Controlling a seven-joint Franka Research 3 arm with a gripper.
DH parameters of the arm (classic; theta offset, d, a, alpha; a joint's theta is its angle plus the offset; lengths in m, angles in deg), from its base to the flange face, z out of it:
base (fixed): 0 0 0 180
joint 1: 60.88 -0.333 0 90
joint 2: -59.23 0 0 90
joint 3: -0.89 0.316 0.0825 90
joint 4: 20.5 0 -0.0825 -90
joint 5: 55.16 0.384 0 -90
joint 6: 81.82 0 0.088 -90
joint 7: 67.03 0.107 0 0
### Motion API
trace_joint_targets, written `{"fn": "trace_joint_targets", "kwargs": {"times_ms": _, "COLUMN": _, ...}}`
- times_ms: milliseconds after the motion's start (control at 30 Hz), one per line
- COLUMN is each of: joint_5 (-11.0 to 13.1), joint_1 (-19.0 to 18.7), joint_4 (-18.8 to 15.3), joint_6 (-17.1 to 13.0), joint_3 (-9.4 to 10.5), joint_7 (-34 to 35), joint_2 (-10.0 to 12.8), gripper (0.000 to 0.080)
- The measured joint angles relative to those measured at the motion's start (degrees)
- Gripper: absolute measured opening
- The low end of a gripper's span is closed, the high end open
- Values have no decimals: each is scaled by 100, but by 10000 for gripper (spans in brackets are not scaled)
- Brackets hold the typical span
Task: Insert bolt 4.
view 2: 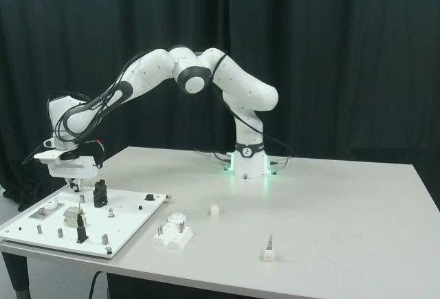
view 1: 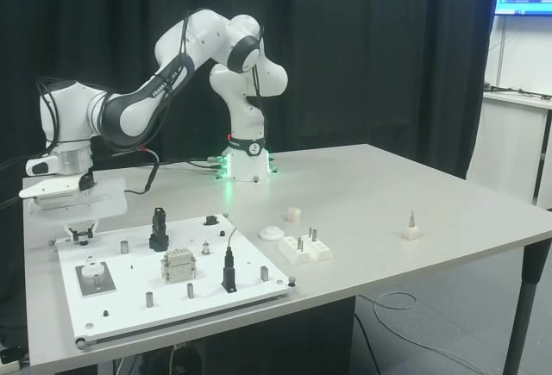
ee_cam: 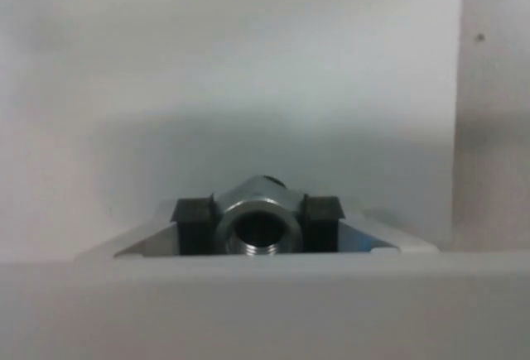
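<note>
In the wrist view my gripper is shut on a grey metal bolt, its black pads pressing on both sides. The bolt's hollow threaded end faces the camera. Below it lies the white assembly board. In the first room view the gripper hangs just above the far left corner of the white board. The second room view shows the gripper over the board's back edge, close to a black connector. Whether the bolt touches the board is hidden.
The board carries black connectors, a grey block, a round white part and several small pegs. Beside the board stand a white holder with bolts, a white disc, a white cube and a small stand with a pin.
</note>
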Motion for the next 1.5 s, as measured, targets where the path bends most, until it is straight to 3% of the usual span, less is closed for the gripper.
{"fn": "trace_joint_targets", "kwargs": {"times_ms": 367, "joint_5": 198, "joint_1": 0, "joint_4": -63, "joint_6": -20, "joint_3": -37, "joint_7": 1395, "joint_2": -18, "gripper": 224}}
{"fn": "trace_joint_targets", "kwargs": {"times_ms": 1167, "joint_5": 204, "joint_1": -66, "joint_4": -207, "joint_6": -195, "joint_3": -42, "joint_7": 4844, "joint_2": -81, "gripper": 224}}
{"fn": "trace_joint_targets", "kwargs": {"times_ms": 1500, "joint_5": 203, "joint_1": -83, "joint_4": -220, "joint_6": -226, "joint_3": -47, "joint_7": 6897, "joint_2": -83, "gripper": 224}}
